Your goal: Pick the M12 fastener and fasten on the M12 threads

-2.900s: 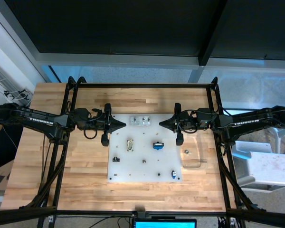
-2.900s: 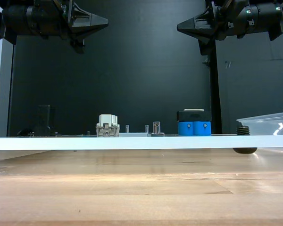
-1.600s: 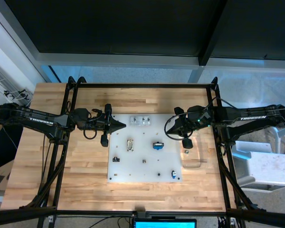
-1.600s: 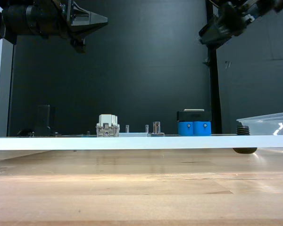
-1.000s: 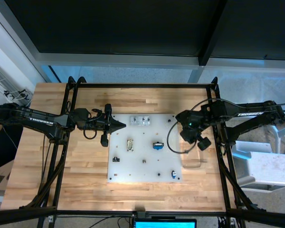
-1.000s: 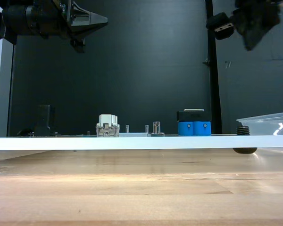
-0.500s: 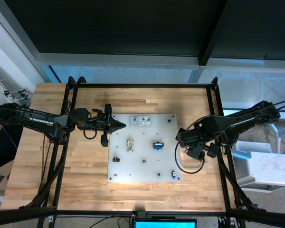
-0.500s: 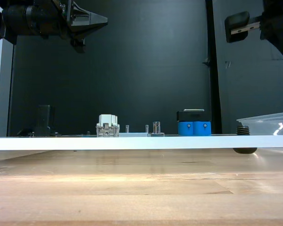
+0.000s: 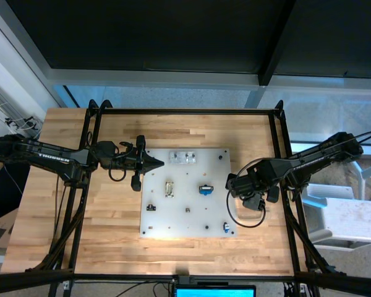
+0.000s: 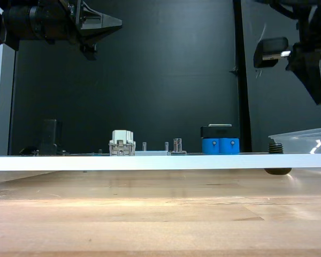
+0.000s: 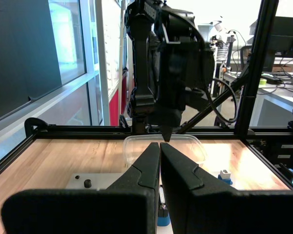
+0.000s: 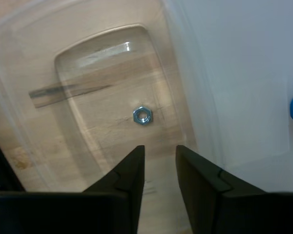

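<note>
- M12 nut point(image 12: 142, 115): silvery-grey with a bright glint, lying in the tray.
- Tray point(image 12: 39, 73): clear and colourless; pale wood grain shows through.
- Bench point(image 9: 111, 223): light wood, striped in planks.
- Board point(image 9: 179, 213): plain white.
- Stud point(image 10: 276, 147): black, ribbed.
- Connector point(image 10: 220, 144): blue body, black top.
- Left gripper point(image 9: 159, 163): black, over the board's far left edge.
- Right gripper point(image 12: 158, 151): black, above the tray.
</note>
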Robot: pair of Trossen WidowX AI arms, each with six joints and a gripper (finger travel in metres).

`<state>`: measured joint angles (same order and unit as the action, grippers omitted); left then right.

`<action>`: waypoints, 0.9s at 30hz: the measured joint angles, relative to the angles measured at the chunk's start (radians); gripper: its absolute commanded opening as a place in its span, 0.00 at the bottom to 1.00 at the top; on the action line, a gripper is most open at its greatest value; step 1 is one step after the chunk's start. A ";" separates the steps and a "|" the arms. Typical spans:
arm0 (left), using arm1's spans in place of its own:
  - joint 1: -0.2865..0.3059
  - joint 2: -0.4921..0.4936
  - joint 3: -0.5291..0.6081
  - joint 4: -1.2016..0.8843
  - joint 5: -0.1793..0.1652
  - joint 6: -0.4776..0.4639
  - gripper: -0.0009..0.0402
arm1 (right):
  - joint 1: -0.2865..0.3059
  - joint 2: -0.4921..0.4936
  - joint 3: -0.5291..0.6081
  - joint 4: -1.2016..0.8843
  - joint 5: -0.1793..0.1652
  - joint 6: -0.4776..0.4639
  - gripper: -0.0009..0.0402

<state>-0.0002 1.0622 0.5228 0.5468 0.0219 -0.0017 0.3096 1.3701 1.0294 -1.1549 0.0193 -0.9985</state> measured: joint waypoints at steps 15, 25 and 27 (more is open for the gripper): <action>0.000 0.000 0.000 0.000 0.000 0.000 0.02 | 0.007 0.012 -0.136 0.141 0.000 -0.046 0.38; 0.000 0.000 0.000 0.000 0.000 0.000 0.02 | 0.011 0.040 -0.176 0.198 0.015 -0.061 0.38; 0.000 0.000 0.000 0.000 0.000 0.000 0.02 | 0.012 0.040 -0.190 0.220 0.015 -0.063 0.38</action>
<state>-0.0002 1.0622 0.5228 0.5468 0.0219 -0.0021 0.3214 1.4105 0.8391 -0.9352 0.0345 -1.0618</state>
